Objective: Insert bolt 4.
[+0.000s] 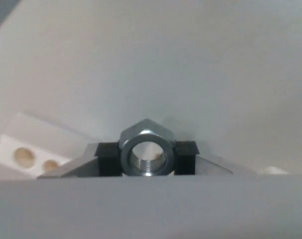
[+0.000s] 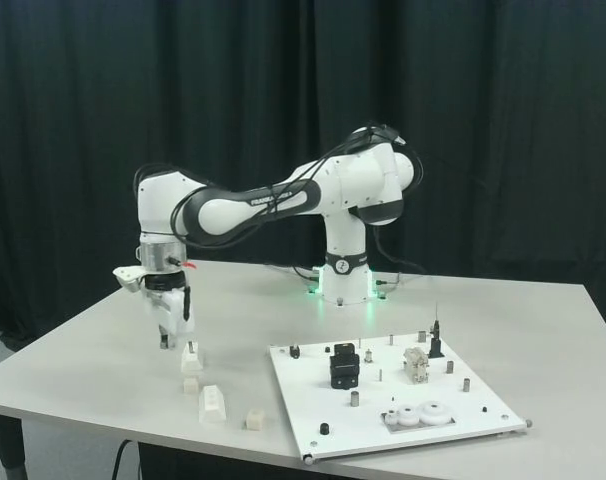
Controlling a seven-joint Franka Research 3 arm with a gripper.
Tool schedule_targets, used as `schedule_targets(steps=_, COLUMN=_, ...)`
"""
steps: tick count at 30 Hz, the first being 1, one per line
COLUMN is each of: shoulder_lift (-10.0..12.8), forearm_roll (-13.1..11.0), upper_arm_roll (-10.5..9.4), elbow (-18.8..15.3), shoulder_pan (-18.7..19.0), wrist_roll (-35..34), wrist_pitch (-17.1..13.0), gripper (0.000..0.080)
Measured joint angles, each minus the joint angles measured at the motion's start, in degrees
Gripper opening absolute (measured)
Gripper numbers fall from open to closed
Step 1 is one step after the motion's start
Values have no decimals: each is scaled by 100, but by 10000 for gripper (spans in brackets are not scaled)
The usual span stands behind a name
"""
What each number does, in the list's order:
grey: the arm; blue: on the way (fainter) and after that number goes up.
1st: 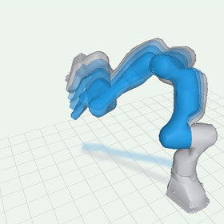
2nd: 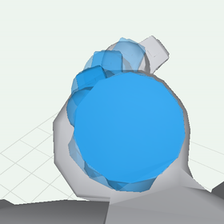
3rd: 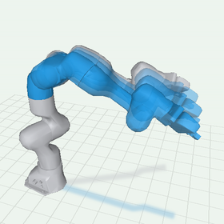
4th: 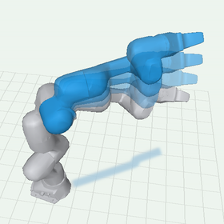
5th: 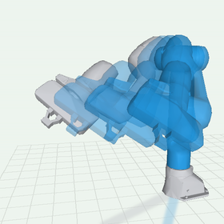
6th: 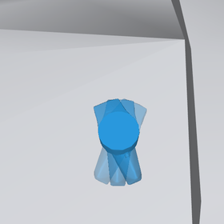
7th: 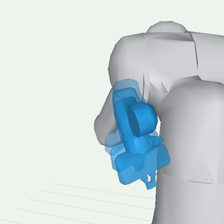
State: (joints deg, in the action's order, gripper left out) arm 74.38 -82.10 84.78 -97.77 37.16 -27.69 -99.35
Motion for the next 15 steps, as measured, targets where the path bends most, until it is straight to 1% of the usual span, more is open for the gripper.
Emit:
schedule_targets(steps=7, shoulder_lift=-20, forearm_roll=0, upper_arm_roll=56, elbow=276, shoulder_pan=159, wrist_roll=-253, wrist_pitch=188, gripper=225)
schedule_targets(steps=12, shoulder_lift=-40, forearm_roll=0, upper_arm_roll=56, elbow=482, shoulder_pan=294, wrist_roll=-717, wrist_pitch=247, gripper=225)
schedule_targets(steps=15, shoulder_lift=-40, forearm_roll=2, upper_arm_roll=56, elbow=603, shoulder_pan=380, wrist_roll=-747, wrist_pitch=281, gripper=225)
